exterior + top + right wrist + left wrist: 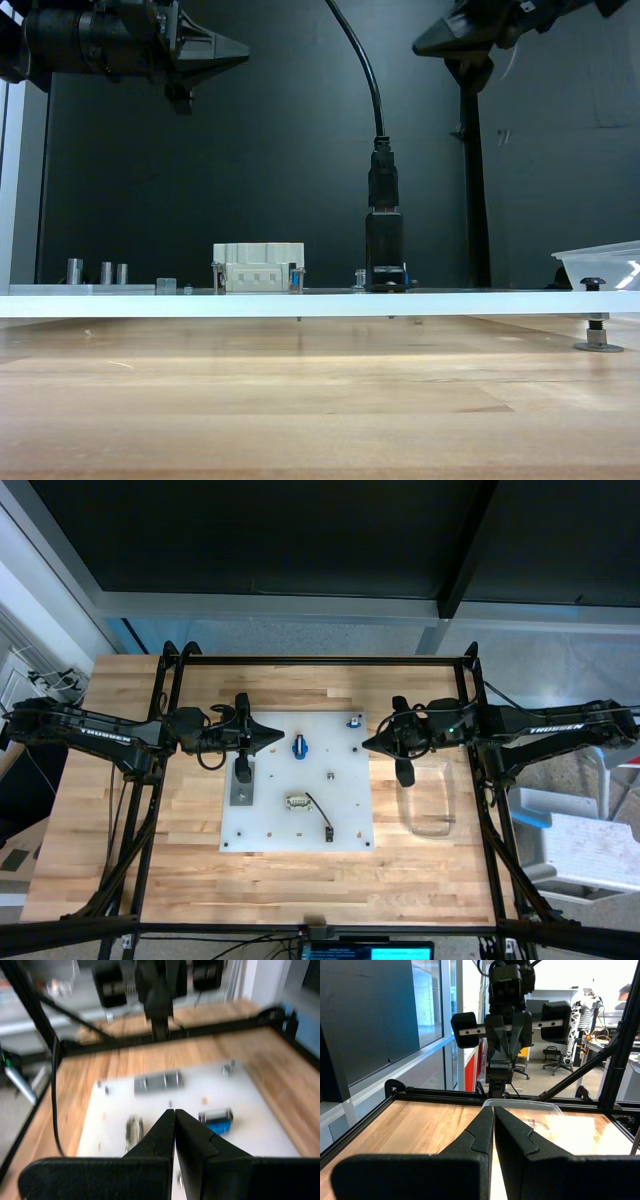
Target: Remove the USB connector from the USB hub and place in the container
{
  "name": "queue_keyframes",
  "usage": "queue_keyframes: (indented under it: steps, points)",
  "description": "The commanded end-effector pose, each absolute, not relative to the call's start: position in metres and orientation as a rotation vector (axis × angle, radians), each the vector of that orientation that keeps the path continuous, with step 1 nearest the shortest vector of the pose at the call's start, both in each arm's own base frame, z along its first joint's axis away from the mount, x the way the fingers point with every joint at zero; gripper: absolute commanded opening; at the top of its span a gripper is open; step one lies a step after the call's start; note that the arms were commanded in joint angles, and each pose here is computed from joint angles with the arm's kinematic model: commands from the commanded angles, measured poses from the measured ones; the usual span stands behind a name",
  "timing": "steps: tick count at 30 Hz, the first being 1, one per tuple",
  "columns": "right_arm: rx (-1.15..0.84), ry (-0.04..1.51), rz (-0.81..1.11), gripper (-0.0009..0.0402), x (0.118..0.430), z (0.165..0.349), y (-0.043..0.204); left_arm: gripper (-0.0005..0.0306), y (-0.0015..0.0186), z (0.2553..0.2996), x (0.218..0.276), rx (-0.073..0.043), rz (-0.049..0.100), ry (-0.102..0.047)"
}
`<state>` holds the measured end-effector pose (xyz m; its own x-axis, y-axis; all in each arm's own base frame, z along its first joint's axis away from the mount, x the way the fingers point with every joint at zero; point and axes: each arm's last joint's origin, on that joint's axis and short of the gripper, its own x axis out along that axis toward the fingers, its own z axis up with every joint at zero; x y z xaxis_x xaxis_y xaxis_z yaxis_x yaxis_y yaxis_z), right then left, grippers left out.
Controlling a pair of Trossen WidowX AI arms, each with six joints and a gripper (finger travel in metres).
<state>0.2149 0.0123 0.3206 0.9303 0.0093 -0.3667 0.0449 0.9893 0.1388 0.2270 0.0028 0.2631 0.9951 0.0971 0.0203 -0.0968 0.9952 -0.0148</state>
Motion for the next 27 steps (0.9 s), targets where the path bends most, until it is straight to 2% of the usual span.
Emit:
queue_keyframes:
  steps: [1, 8, 15, 27]
  points:
    - [0.129, 0.467, 0.009, 0.0, 0.217, 0.328, 0.02, 0.0001, 0.0028, 0.2631, 0.227, -0.013, 0.097, -0.021]
    - [0.138, 0.657, 0.045, 0.0, 0.231, 0.334, 0.043, 0.0001, 0.0028, 0.2632, 0.227, -0.013, 0.097, -0.021]
    - [0.102, 0.796, -0.005, 0.0, 0.244, 0.335, 0.067, 0.0001, 0.0028, 0.2632, 0.227, -0.014, 0.097, -0.021]
    - [0.14, 0.926, -0.001, 0.0004, 0.27, 0.339, 0.101, 0.0001, 0.0028, 0.2631, 0.227, -0.013, 0.097, -0.021]
